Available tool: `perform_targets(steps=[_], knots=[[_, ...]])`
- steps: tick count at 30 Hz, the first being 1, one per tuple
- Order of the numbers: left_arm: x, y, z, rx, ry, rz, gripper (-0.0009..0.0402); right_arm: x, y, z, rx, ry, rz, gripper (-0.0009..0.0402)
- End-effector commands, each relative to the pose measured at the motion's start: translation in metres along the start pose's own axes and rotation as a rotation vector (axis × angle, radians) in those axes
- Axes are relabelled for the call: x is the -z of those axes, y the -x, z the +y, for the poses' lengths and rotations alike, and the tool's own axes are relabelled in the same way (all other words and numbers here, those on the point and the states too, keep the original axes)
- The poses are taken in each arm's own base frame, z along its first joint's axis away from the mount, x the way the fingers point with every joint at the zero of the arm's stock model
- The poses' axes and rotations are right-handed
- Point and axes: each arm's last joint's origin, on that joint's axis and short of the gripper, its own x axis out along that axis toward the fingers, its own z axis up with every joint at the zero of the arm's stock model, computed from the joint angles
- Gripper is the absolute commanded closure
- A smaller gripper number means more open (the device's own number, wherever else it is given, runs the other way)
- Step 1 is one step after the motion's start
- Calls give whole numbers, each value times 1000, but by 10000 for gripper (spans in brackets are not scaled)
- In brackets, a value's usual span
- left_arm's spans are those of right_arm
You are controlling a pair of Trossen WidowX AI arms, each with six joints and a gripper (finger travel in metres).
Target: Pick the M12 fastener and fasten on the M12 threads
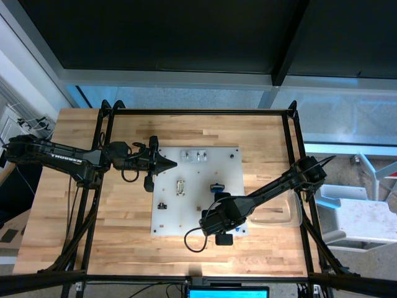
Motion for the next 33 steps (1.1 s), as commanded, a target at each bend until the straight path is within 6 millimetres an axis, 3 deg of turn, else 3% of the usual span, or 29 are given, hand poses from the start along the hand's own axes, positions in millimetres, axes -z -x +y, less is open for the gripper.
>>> perform_targets(steps=[1,8,33], knots=[[0,0,0,0,0,0,393,1,-1,1,-18,-1,10,393],[0,0,0,0,0,0,393,5,8,7,-268,27,150,393],[0,0,0,0,0,0,393,2,6,-3,35,-78,9,393]])
